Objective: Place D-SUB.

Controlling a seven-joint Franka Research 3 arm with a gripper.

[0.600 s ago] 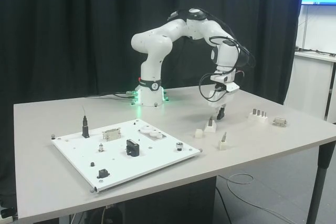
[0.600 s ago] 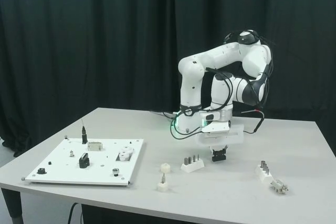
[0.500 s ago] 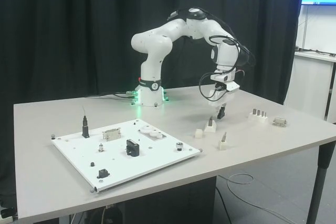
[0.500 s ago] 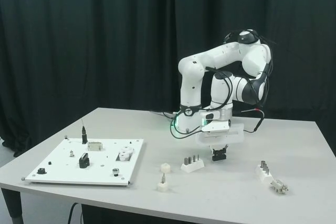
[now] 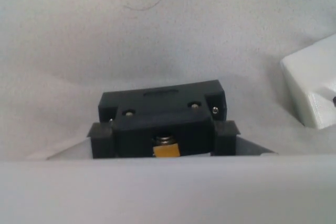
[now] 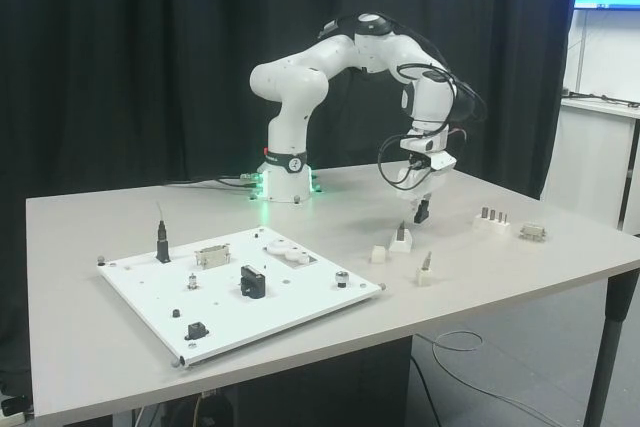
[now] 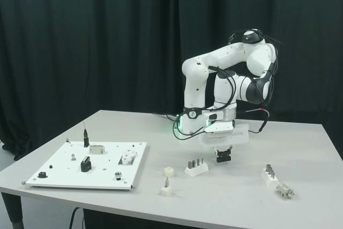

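Arm (image 6: 300, 77): white, rounded glossy link shells, thick tubular segments with bulbous joint housings. Black ring band around the lowest link, just above the base. Base (image 6: 284, 185) lit green around its foot where it meets the counter (image 6: 90, 227). Black cables (image 7: 225, 87) looped loosely along the outer links, down to the wrist. Flat white block at the wrist carries the gripper (image 7: 223, 156), which is black. Wrist view: black blocky body (image 5: 161, 119), two small screw heads on its face.

Black D-SUB (image 5: 163, 121) w/ two screws on its face, apparently clear of the grey table (image 5: 79, 51)
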